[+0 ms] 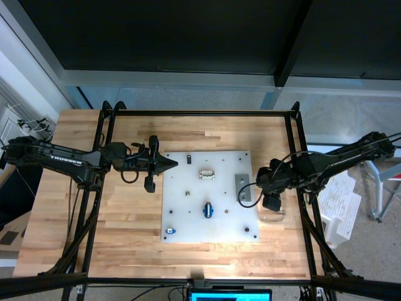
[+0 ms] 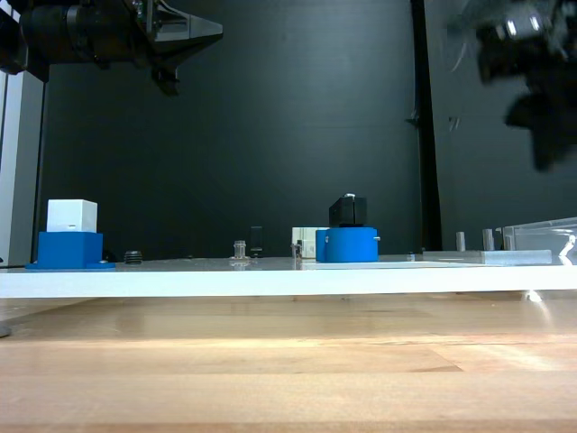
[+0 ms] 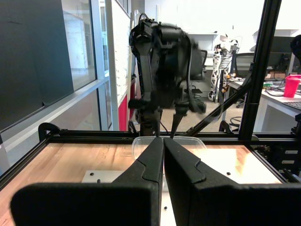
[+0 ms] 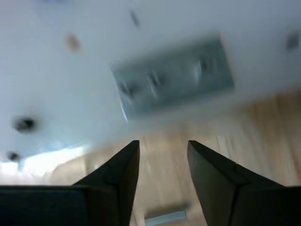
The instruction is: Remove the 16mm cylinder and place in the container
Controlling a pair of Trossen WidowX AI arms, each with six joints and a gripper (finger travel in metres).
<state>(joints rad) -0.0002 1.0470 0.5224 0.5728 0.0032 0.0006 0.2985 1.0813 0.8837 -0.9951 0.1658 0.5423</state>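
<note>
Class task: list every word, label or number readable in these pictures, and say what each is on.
"TROSSEN": left arm, behind the shut left pincer at the board's edge.
Printed sheets beyond the open right pincer by the container: too small to read.
Nothing else.

Wooden table (image 1: 125, 241), white task board (image 1: 188, 216) and clear container (image 1: 274, 217) lying on it

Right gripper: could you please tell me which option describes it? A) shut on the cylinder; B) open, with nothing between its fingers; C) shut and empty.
B: the right gripper, raised by the right edge of the board, shows only the table through the gap between its fingers; the left gripper hangs shut at the left edge.
</note>
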